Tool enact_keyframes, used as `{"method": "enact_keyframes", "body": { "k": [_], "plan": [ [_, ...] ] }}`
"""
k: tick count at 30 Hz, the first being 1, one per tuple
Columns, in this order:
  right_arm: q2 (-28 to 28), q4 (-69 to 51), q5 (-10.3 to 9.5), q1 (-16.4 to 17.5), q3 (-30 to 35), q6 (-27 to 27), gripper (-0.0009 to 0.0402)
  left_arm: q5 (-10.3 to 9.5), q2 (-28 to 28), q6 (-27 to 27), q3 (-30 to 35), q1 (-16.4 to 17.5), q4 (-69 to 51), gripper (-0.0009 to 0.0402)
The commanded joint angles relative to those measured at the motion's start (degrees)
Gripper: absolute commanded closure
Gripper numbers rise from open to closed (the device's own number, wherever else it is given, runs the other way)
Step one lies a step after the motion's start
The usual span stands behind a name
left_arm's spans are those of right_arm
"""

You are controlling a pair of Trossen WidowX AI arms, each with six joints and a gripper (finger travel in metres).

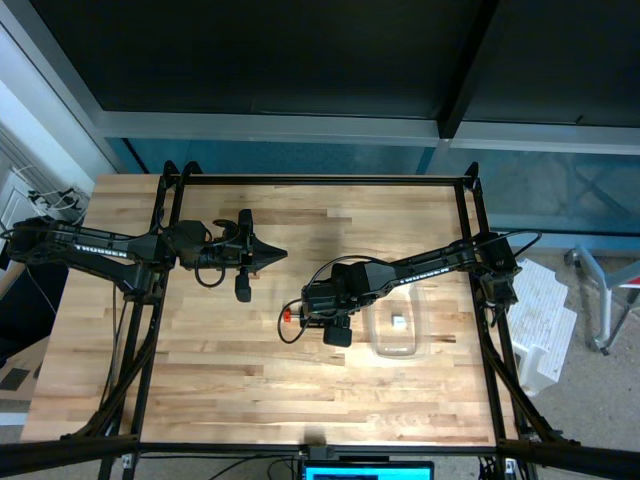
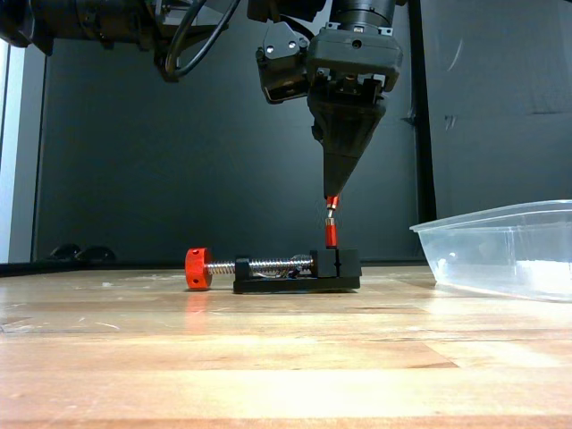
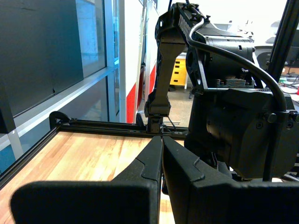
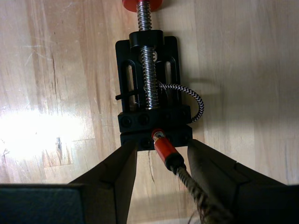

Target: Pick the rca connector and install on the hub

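The right gripper is over the middle of the counter, pointing straight down above the hub. Its fingers are spread apart. In the right wrist view the rca connector is in the gap between them, and a small space shows on each side of it, so they are not pinching it. The connector has a red sleeve, a silvery tip and a dark collar, and a braided cable goes from the collar back toward the camera. In the low view the connector stands nearly upright on the raised end block of the hub, its lower end touching the top of the block and its upper end just under the points of the fingers. The hub lies flat on the counter. A threaded rod runs along it to the red knob, which sticks out at the end far from the connector. A clear tray is near the hub on the right arm's side, apart from it, and a white cube lies inside it. The left gripper is on the left side of the counter, well apart from the hub, held above the wood and pointing toward the centre. Its fingers are pressed together and hold nothing.
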Motion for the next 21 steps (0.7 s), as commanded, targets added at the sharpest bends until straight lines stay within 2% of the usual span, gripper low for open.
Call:
{"method": "enact_keyframes", "body": {
  "k": [1,17,21],
  "plan": [
    [0.0,0.0,0.02,0.0,0.0,0.0,0.0243,0.02,0.0,0.0,0.0,0.0,0.0,0.0393],
    [0.0,0.0,0.02,0.0,0.0,-0.1,0.0244,0.02,0.0,0.0,0.0,0.0,0.0,0.0393],
    [-0.3,0.3,0.66,0.6,-1.5,-2.0,0.0244,0.02,0.0,0.0,0.0,0.0,0.0,0.0393]
  ]
}}
